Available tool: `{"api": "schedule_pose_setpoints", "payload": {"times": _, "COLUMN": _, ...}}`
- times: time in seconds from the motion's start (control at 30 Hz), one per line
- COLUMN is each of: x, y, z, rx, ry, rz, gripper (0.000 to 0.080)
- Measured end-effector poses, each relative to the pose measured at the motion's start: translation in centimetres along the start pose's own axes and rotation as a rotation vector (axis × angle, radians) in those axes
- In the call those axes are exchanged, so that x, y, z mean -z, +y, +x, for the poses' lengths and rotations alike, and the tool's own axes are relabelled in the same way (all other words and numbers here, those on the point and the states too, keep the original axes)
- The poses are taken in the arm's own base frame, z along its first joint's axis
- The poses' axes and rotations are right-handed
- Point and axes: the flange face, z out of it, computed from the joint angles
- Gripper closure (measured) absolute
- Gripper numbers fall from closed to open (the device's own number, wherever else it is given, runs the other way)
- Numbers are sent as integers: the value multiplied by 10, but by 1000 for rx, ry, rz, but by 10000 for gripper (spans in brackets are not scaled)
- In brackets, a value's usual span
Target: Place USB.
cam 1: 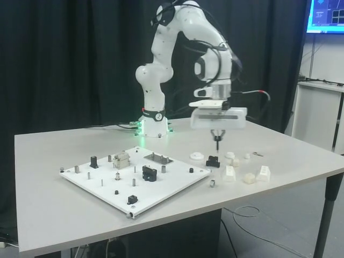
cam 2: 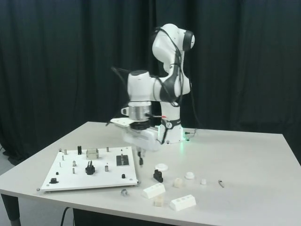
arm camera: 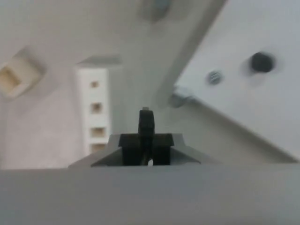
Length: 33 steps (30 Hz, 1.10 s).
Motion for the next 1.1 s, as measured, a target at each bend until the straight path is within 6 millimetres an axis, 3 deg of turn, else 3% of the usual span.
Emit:
{"api": "schedule_pose_setpoints", "payload": {"times": 0.57, "x": -6, "y": -29, "z": -114, "rx": 69, "ry": 27, "rz": 24, "gripper": 757}}
{"api": "schedule_pose_setpoints", "payload": {"times": 1.1, "x": -29, "y": -62, "z": -201, "rx": 152, "ry": 38, "rz": 31, "gripper": 757}}
